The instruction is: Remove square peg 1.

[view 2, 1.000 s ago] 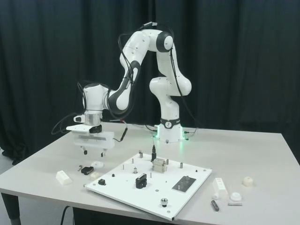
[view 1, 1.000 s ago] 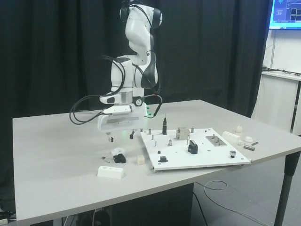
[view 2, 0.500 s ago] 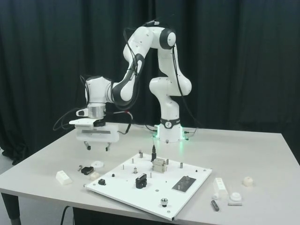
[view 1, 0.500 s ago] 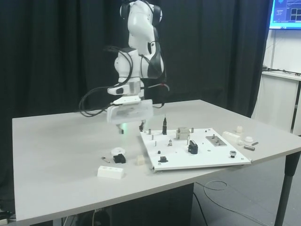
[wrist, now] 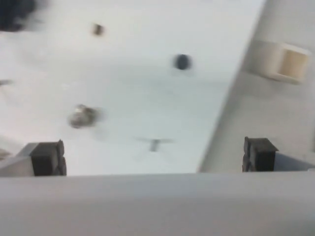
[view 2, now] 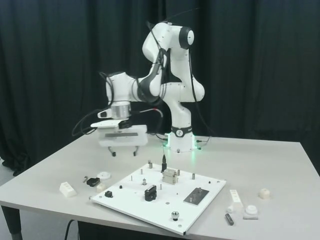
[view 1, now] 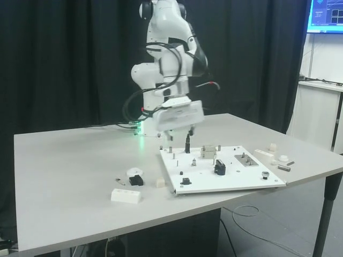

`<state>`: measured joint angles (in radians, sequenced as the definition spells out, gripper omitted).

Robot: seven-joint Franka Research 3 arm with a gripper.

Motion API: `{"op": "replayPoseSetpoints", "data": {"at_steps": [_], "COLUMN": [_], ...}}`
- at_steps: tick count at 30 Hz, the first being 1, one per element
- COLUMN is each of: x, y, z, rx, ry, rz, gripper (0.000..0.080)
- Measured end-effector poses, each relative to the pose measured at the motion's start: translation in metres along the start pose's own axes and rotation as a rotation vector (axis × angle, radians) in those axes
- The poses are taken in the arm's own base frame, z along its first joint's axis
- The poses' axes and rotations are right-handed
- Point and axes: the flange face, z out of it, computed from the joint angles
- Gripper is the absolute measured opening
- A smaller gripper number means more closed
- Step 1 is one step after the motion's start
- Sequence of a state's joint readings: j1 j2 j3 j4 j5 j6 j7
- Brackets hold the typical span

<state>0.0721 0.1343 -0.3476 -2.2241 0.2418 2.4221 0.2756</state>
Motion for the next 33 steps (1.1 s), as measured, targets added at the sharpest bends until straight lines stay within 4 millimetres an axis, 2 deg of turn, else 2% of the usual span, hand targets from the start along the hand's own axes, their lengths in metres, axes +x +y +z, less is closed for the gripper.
{"op": "replayPoseSetpoints", "data": {"at_steps": [8, 16, 23, 33], "x": [-0.034, -0.060, -0.069, -0.067], "y": [-0.047, -0.082, -0.095, -0.098], "z": [0.000, 0.004, 0.009, 0.030], "rx": [-0.011, -0.041, -0.068, -0.078], "ry": [-0.023, -0.017, 0.003, 0.032], "rz": [0.054, 0.173, 0.254, 0.268], "gripper": [0.0800, 0.0800, 0.0800, 0.0800]}}
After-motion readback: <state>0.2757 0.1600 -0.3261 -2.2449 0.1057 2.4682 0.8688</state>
